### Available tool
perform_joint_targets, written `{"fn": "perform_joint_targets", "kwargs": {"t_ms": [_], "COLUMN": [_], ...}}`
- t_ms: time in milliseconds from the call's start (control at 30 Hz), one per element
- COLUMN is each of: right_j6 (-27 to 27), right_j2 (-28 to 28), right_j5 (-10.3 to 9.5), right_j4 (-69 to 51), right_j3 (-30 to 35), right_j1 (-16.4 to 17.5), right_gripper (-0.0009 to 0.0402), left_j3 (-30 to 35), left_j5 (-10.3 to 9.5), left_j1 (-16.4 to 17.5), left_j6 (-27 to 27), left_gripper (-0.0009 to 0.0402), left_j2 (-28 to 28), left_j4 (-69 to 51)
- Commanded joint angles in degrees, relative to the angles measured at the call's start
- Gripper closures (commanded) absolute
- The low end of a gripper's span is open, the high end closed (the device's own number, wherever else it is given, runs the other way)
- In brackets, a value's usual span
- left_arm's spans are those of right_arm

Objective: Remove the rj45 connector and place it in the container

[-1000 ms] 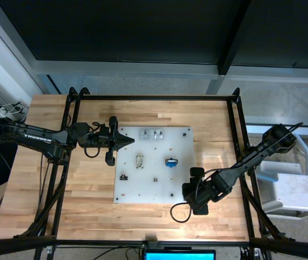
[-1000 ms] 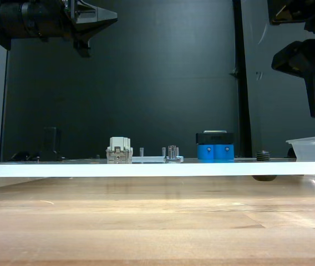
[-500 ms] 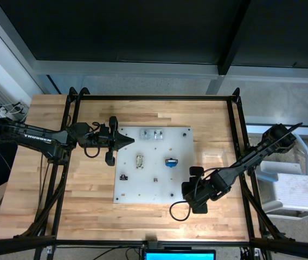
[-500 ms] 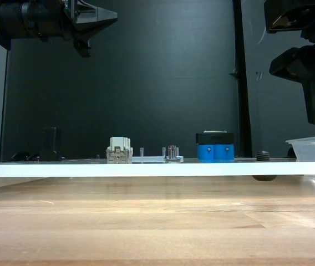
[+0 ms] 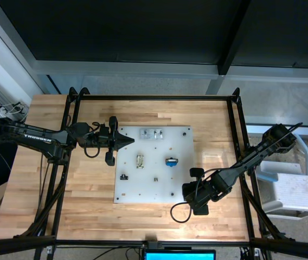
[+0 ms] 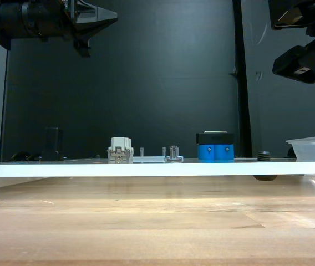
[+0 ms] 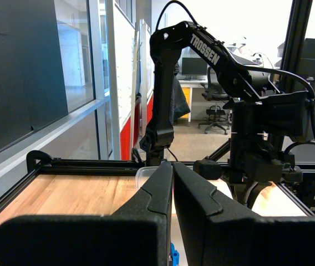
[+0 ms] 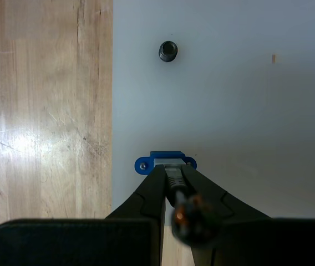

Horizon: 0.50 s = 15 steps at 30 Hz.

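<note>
The rj45 connector (image 8: 173,178) shows in the right wrist view as a small grey plug pinched between the right gripper's (image 8: 172,168) closed fingers. Its tip lies at a blue holder (image 8: 166,160) that sits on the white board (image 8: 246,100), close to the board's edge beside the wooden table (image 8: 46,111). Whether the plug is seated in the holder or lifted clear of it cannot be told. A black screw head (image 8: 168,51) stands on the board well beyond the holder.

In the high view the right gripper hangs over the board's near right part. The clear container (image 5: 215,157) rests on the table just right of the board. The left gripper (image 5: 128,141) hovers at the board's far left edge.

In the low view the container shows at the far right, the right arm's black body is above it, and the left gripper is high at the left.

The left wrist view shows the left gripper's fingers (image 7: 157,188) closed together and holding nothing.
</note>
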Motion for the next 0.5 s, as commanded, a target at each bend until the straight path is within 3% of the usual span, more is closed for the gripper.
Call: {"fn": "perform_joint_targets", "kwargs": {"t_ms": [33, 500], "right_j6": [0.31, 0.31], "right_j2": [0.00, -0.20], "right_j5": [0.48, -0.07], "right_j4": [0.59, 0.24], "right_j3": [0.07, 0.87], "right_j1": [-0.02, 0.28], "right_gripper": [0.0390, 0.0393], "left_j3": [0.00, 0.00], "left_j5": [0.00, 0.00], "left_j1": [0.02, 0.02], "left_j6": [0.00, 0.00], "left_gripper": [0.0392, 0.0392], "left_j2": [0.00, 0.02], "left_j4": [0.00, 0.00]}}
